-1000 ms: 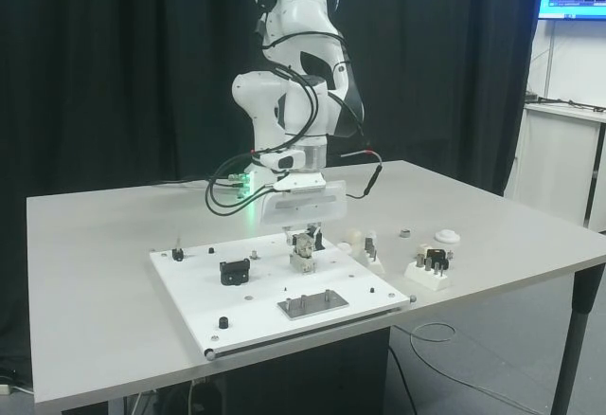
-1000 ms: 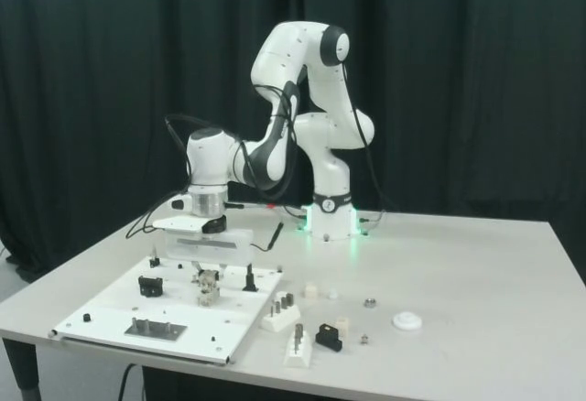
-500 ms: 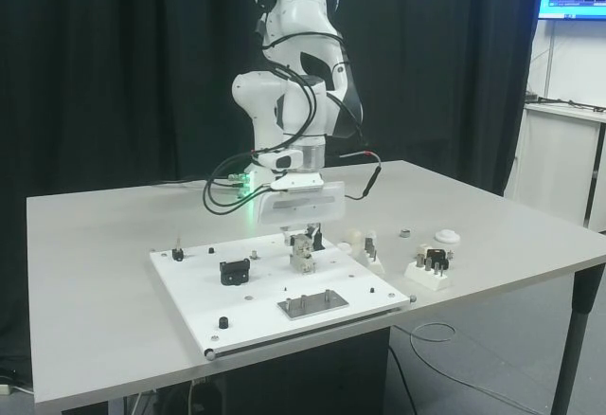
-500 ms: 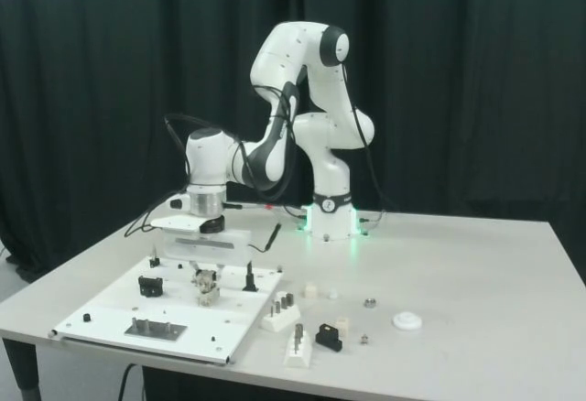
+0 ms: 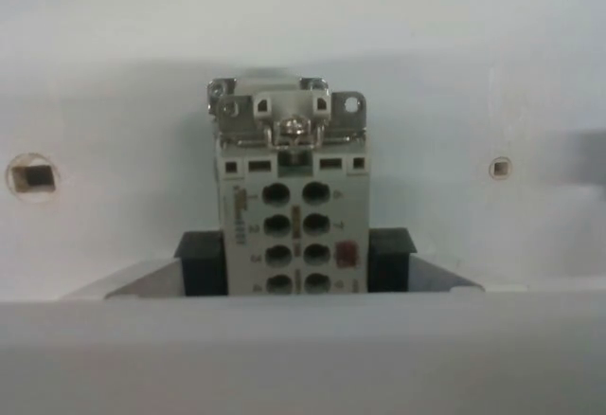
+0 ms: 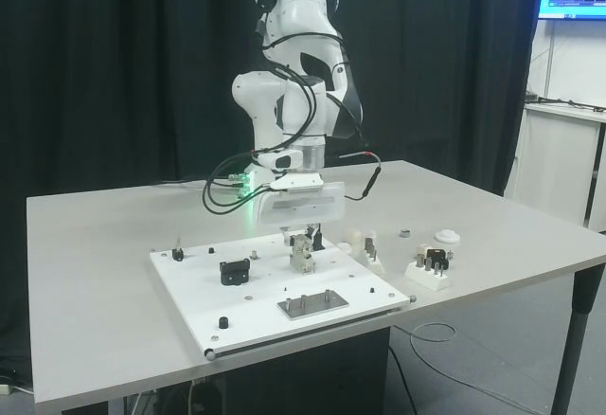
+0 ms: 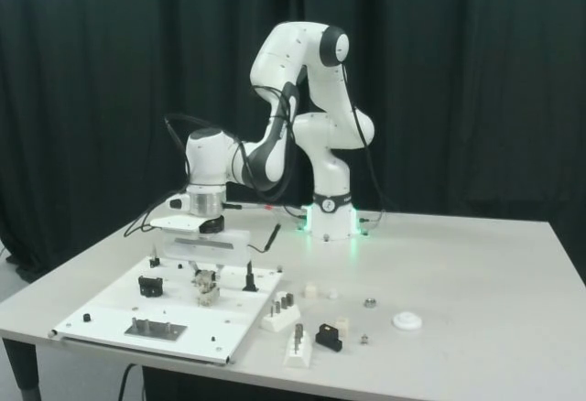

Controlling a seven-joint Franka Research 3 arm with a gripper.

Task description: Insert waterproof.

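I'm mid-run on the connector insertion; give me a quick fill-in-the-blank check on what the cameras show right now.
1. The connector block with round numbered holes stands on the flat ____ board.
2. The gripper hangs directly ____ that connector.
3. The light at the white arm's base glows ____.
4. The curtain behind the grey table is ____.

Missing words: white; above; green; black

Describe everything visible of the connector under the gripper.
The connector is a pale upright block with two columns of round, numbered sockets and a shiny metal bracket with a screw at one end. Two black fingers flank it. It stands on the white board, below the wrist, with the black part beside it.
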